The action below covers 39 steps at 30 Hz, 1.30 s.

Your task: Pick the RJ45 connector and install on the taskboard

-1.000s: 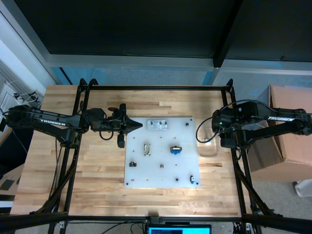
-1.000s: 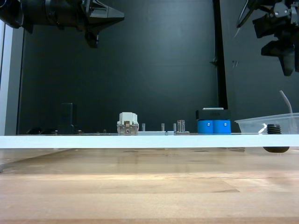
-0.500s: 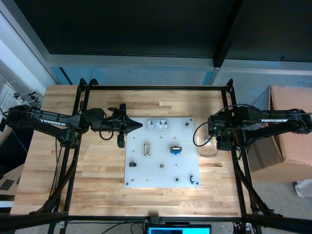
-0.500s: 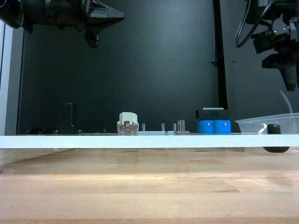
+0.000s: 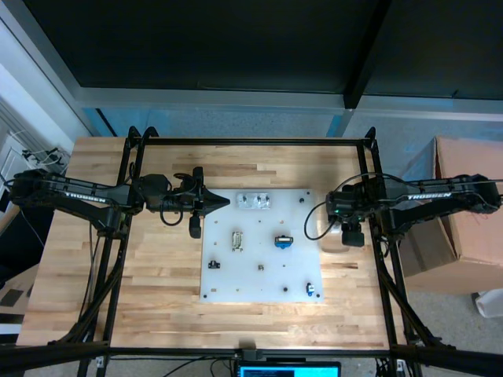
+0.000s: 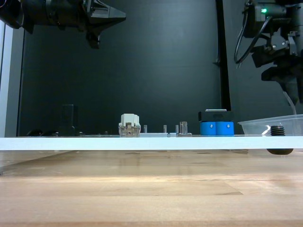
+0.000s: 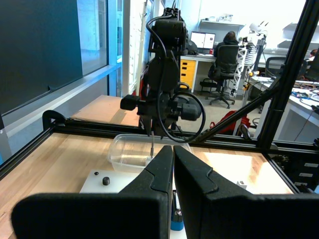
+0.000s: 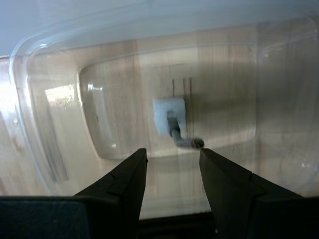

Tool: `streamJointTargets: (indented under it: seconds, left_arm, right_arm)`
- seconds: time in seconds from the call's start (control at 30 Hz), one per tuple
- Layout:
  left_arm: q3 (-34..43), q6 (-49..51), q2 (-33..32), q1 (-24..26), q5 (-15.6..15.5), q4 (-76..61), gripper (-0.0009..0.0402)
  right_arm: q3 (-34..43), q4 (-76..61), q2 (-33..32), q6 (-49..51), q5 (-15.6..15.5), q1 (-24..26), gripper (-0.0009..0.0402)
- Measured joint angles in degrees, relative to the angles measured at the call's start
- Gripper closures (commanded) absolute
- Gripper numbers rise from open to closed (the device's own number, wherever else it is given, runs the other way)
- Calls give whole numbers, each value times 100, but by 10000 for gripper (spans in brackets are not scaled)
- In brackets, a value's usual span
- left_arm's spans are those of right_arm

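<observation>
The right tool (image 8: 171,152) has lowered inward over the tray (image 6: 265,126).

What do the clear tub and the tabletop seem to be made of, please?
Clear tub: apparently thin glossy plastic; the wood and the pale RJ45 connector lying free inside show through. Tabletop: likely jointed wooden strips, by grain and seams. Right gripper, open, over the tub; left gripper, shut, above the white board's far-left corner.

1. High view: even light, the white board (image 5: 236,275) glaring against the warm wooden surface (image 5: 157,275).
2. Low view: dim; left end effector (image 6: 120,18) a silhouette on black.
3. Right wrist view: hazy glare on the clear tray (image 8: 65,99); right end effector (image 8: 172,154) soft-focused.
</observation>
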State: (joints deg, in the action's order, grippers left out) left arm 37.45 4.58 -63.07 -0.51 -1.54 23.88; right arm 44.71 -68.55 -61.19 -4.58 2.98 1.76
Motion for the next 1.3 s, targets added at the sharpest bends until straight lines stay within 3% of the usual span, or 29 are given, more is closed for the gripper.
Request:
streamJointTargets:
  seconds: [0.73,1.07,1.3]
  left_arm:
    - [0,0,0,0,0,2,392]
    - [-2,0,0,0,0,2,393]
    - [0,0,0,0,-2,0,393]
  right_arm:
    - [-315,404,-734,-417,39,-2,257]
    - [-326,485,-1032,-452,39,0,295]
    - [-326,507,-1064,-455,39,13,343]
